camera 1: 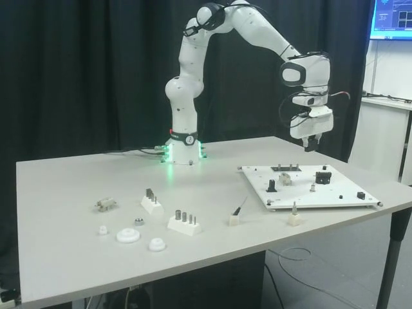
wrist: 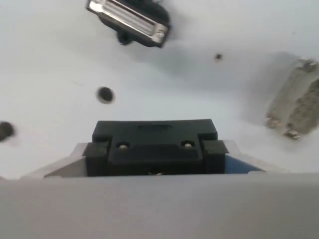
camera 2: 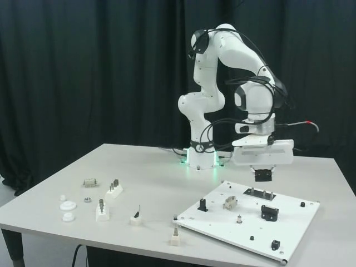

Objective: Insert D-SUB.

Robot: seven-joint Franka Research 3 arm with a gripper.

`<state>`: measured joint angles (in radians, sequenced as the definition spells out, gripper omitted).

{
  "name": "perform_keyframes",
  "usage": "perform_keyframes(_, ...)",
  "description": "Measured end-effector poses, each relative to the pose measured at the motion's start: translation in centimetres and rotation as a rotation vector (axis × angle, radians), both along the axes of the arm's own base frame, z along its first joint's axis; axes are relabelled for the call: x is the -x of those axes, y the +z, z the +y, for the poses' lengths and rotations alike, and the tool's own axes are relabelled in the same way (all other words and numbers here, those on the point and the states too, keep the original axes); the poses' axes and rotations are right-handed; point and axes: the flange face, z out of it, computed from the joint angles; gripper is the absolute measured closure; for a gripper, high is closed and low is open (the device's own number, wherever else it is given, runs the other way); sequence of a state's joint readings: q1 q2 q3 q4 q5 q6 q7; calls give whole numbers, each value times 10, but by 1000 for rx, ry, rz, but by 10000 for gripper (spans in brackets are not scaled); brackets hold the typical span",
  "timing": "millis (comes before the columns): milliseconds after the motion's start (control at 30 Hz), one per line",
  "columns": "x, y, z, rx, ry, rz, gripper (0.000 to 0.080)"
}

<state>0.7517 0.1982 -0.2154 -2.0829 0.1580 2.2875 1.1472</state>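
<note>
My gripper is shut on a black D-SUB plug, held between the two fingers with its two screws facing the wrist camera. The D-SUB socket, a metal-rimmed slot, lies on the white board below and a little ahead of the plug. In the second room view the gripper hangs above the socket at the back of the white board, not touching it. In the first room view the gripper hovers over the board.
A grey connector block stands on the board beside the socket. A black block and small black posts also sit on the board. White holders with pegs and white gears lie on the grey table's left half.
</note>
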Motion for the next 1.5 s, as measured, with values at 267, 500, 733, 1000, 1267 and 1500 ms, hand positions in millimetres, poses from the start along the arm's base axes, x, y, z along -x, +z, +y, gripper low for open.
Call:
perform_keyframes(267, -6, -2, 19, 5, -113, -3, 416)
perform_keyframes(500, -18, -11, 26, 16, -183, 4, 416)
perform_keyframes(733, -31, -18, 28, 26, -248, 34, 416)
perform_keyframes(1000, -43, -23, 25, 64, -330, 79, 416)
perform_keyframes(1267, -48, -24, 28, 89, -363, 103, 416)
perform_keyframes(1500, -53, -23, 29, 94, -364, 94, 416)
